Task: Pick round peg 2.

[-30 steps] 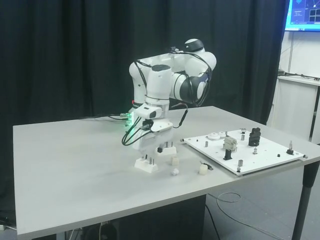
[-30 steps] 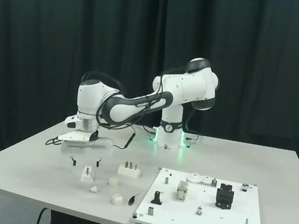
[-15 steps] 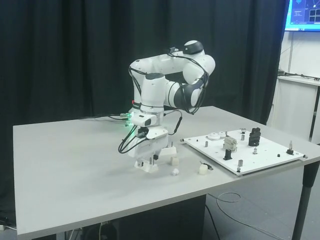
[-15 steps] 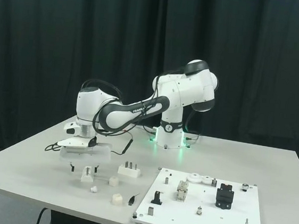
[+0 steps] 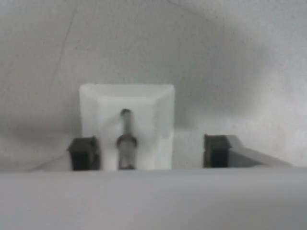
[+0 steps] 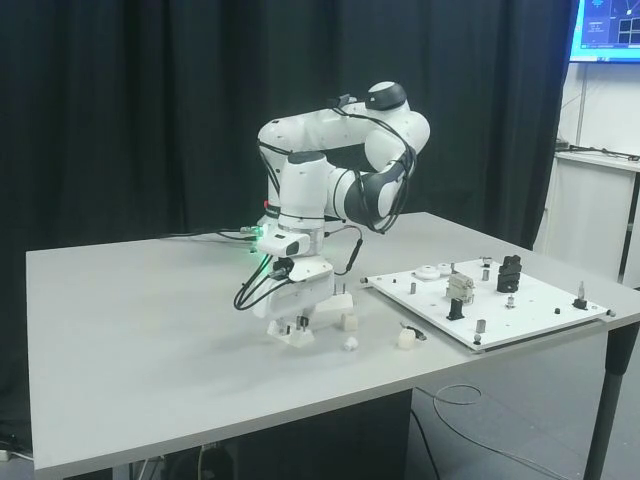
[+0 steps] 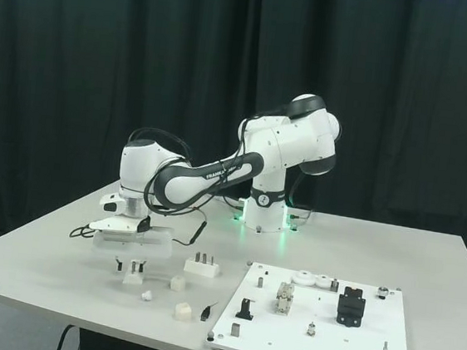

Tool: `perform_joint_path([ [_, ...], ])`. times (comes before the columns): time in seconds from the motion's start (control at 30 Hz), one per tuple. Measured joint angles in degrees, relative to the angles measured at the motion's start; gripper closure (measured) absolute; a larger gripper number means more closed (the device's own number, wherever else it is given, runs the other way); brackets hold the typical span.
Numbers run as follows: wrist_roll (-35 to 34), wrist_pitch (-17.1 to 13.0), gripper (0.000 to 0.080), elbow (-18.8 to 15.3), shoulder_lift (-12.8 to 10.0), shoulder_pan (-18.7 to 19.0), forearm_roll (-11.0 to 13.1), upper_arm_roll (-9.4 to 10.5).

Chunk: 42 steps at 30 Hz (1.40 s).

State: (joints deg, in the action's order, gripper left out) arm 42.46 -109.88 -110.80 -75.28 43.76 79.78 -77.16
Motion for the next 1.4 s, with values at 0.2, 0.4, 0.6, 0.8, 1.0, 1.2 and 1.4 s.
perform_joint_path([
  [0.2, 0.0, 0.0, 0.0466, 0.0, 0.0, 0.2, 0.0, -0.49],
  [0.4, 0.0, 0.0, 0.0702, 0.0, 0.1, 0.4, 0.0, -0.85],
  [0.6, -0.2, 0.1, 0.0702, 0.0, 0.1, 0.6, 0.0, -1.31],
  [0.8, -0.6, 0.3, 0.0741, 0.0, 0.2, 0.8, 0.0, -1.87],
  [1.0, -1.2, 1.1, 0.0741, 0.0, 0.2, 1.1, -0.2, -2.79],
  [1.2, -2.0, 2.0, 0.0741, 0.0, 0.2, 1.4, -0.6, -3.98],
  [1.4, -3.2, 2.7, 0.0742, 0.0, 0.2, 1.9, -1.6, -5.12],
])
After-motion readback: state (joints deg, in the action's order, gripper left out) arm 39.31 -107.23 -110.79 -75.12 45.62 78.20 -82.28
